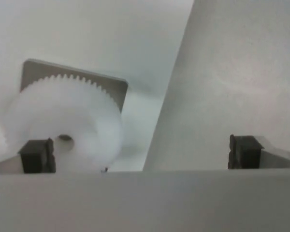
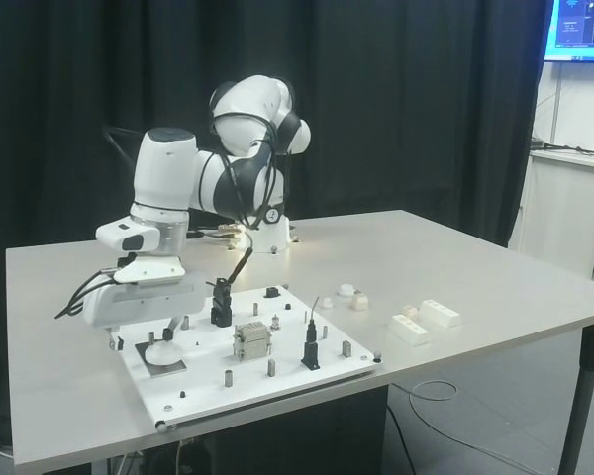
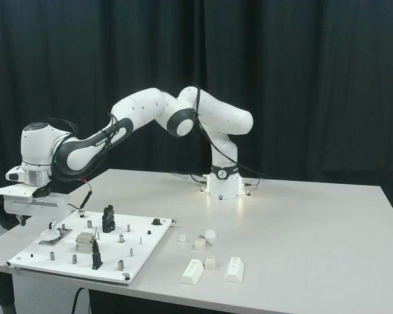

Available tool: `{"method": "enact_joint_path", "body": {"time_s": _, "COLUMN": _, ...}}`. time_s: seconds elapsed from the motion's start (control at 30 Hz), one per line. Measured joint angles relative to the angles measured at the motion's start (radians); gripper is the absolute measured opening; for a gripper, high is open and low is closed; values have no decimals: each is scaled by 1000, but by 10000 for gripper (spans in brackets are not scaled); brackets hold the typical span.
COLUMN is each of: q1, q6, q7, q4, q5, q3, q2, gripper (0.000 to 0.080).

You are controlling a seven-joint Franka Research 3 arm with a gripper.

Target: Insert large gear.

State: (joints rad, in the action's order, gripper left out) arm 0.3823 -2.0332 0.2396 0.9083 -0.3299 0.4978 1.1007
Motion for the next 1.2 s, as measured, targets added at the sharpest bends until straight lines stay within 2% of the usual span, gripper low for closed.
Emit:
{"method": "enact_joint_path", "body": {"time_s": 0.23, "q1": 2, "q6": -21, "q7": 0, "q4": 0, "q5": 0, "q3": -1, "q2": 10, "gripper": 800}}
{"method": "enact_joint_path", "body": {"time_s": 0.93, "q1": 8, "q6": -30, "q7": 10, "q4": -1, "q5": 0, "q3": -3, "q2": 12, "gripper": 800}}
{"method": "enact_joint_path", "body": {"time_s": 1.2, "q1": 16, "q6": -54, "q7": 28, "q4": -1, "q5": 0, "q3": -3, "q2": 18, "gripper": 800}}
